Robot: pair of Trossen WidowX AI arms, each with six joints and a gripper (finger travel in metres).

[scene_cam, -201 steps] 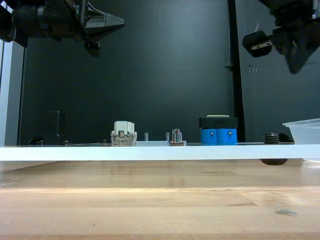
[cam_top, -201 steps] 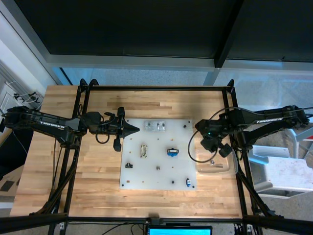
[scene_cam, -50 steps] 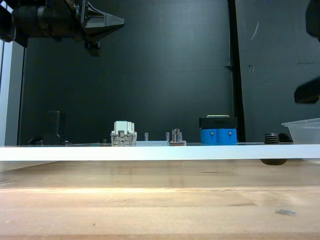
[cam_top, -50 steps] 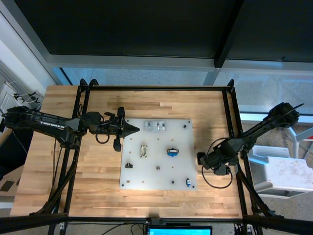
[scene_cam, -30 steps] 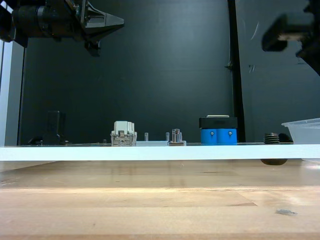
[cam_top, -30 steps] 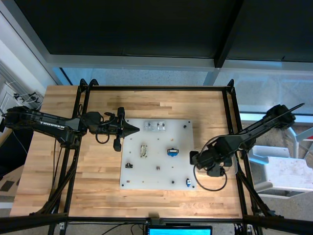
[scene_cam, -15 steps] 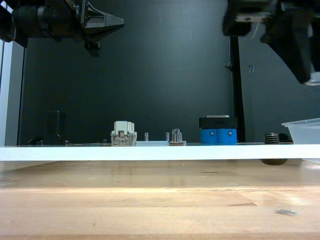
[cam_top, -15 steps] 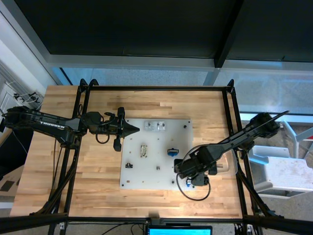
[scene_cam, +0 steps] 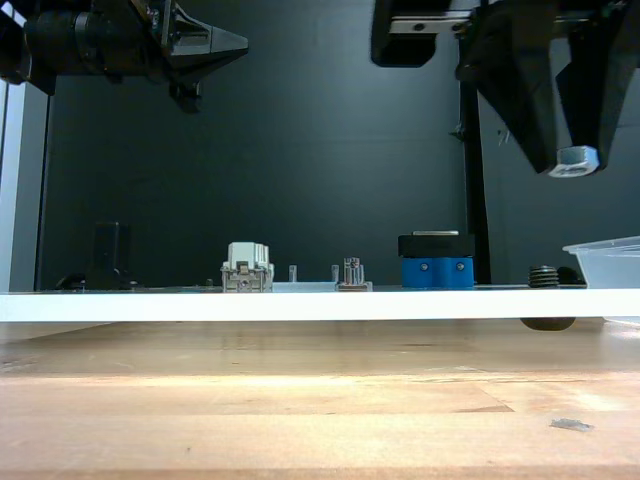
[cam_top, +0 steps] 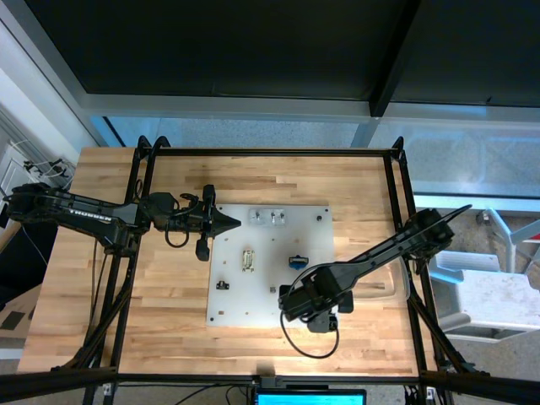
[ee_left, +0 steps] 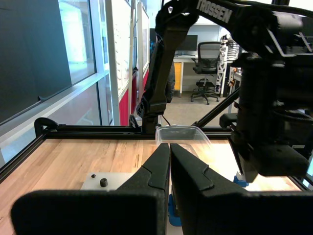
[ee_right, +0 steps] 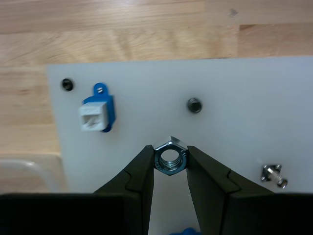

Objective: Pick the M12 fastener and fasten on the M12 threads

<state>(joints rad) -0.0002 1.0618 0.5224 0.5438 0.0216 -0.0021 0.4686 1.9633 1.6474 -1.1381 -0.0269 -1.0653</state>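
Observation:
The M12 nut (ee_right: pixel 170 160), a small silver hex nut, sits pinched between the fingertips of my right gripper (ee_right: pixel 170 155). In the low view the nut (scene_cam: pixel 573 160) hangs high above the board, a little to the right of the black ribbed stud (scene_cam: pixel 543 276), which is bare. The wrist view shows the stud (ee_right: pixel 194 105) on the white board (ee_right: pixel 234 112), a short way from the nut. From above, my right gripper (cam_top: pixel 310 302) is over the board's near right part and covers the stud. My left gripper (cam_top: pixel 233 222) hovers shut by the board's far left edge.
A clear tray (scene_cam: pixel 612 260) stands off the board's right edge. A blue connector (ee_right: pixel 98 113) sits beside the stud. Mid-board are a blue block (scene_cam: pixel 436 262), a silver post (scene_cam: pixel 352 273) and a white connector (scene_cam: pixel 247 268). The black frame rails (cam_top: pixel 270 153) ring the table.
The right arm has swung from the tray leftward and toward the near edge, now over the board's near right part with the nut in its fingertips. The left arm has not moved.

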